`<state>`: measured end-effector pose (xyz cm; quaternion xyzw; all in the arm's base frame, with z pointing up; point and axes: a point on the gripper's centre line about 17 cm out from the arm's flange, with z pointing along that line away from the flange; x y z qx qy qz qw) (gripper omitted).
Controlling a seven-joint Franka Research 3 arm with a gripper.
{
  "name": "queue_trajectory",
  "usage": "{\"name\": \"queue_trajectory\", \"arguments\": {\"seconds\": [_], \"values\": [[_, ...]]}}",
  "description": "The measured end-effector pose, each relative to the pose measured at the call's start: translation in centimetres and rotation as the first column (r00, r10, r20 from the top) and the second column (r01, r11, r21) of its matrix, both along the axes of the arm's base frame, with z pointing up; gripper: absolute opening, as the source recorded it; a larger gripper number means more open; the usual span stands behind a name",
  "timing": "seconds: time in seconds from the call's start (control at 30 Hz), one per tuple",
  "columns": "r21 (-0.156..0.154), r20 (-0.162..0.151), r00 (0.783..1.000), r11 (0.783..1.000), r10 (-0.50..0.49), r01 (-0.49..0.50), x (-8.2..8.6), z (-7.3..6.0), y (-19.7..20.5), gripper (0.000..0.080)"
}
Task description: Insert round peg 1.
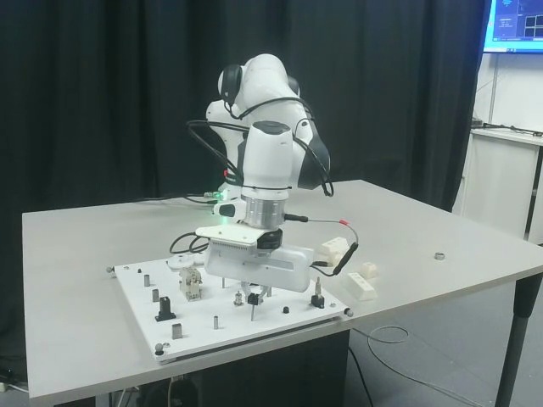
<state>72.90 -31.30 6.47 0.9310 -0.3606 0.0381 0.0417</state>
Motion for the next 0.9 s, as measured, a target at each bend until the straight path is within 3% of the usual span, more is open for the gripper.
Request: {"name": "queue_trajectory", "arguments": {"seconds": [0.9], "values": [[0.001,0.000,1.000,1.000,0.007,-0.007,0.01,0.00,0.04,0.0014]]}}
